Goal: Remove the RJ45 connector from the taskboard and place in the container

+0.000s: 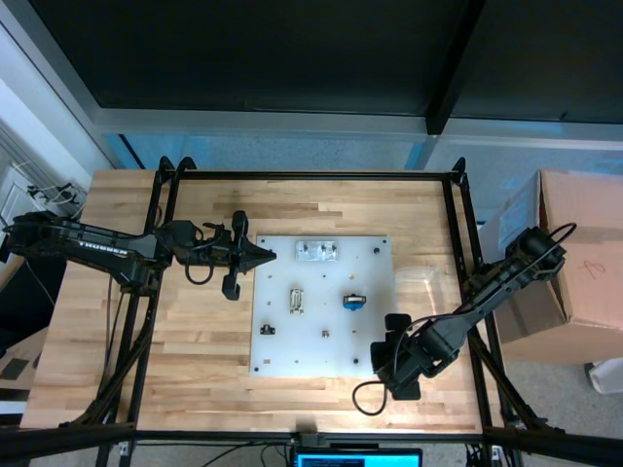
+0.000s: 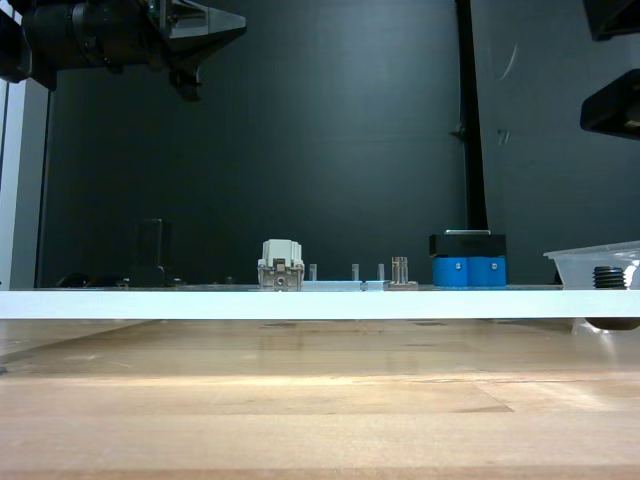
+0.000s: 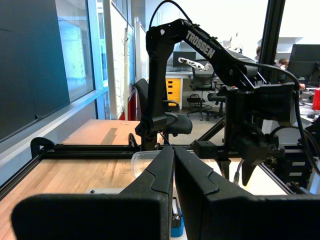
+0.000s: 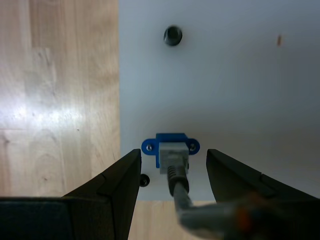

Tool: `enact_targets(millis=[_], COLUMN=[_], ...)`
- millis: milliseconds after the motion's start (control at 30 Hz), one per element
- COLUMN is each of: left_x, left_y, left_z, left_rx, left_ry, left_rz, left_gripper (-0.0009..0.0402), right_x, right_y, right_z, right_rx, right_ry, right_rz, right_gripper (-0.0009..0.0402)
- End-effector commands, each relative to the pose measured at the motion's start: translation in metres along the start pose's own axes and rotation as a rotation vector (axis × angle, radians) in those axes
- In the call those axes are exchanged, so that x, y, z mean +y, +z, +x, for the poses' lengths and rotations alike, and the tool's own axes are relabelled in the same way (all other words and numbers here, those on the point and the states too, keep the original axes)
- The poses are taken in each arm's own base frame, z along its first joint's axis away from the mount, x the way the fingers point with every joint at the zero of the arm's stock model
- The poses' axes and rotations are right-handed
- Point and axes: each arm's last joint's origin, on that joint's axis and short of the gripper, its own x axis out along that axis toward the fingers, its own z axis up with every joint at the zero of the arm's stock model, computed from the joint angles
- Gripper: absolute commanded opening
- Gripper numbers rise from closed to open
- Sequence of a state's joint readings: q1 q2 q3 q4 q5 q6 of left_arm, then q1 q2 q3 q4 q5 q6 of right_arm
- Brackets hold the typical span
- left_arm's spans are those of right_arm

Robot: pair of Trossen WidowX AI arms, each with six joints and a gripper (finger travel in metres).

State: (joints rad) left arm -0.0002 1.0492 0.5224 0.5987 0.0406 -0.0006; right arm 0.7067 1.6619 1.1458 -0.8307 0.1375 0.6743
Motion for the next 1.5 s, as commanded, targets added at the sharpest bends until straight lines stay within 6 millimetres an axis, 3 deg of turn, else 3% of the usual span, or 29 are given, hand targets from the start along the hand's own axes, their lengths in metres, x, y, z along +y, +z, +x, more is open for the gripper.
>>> enact_targets(millis=[33,433,833,1067,1500], left_x=[0.0,0.0,0.0,0.0,0.0], left_y=[0.0,0.0,0.0,0.0,0.0], left_z=[0.0,0.0,0.0,0.0,0.0], left_rx=[0.0,0.0,0.0,-0.001,-0.001], left_ry=[0.0,0.0,0.0,0.0,0.0], left_rz=[0.0,0.0,0.0,0.0,0.0], left_gripper=[0.0,0.0,0.0,0.0,0.0], right_x=[0.0,-0.001,-0.002,-0.002,-0.003], right_y=[0.0,-0.001,-0.001,0.0,0.0], right_z=[-0.002,-0.004,-0.005,-0.005,-0.013], right_rx=[-0.006,-0.001,-0.005,-0.005,-0.022], right_ry=[0.003,-0.001,0.002,0.002,0.015], right_rz=[0.0,-0.001,0.0,0.001,0.004], right_gripper=[0.0181,0.0166,0.0077,0.0001,0.0])
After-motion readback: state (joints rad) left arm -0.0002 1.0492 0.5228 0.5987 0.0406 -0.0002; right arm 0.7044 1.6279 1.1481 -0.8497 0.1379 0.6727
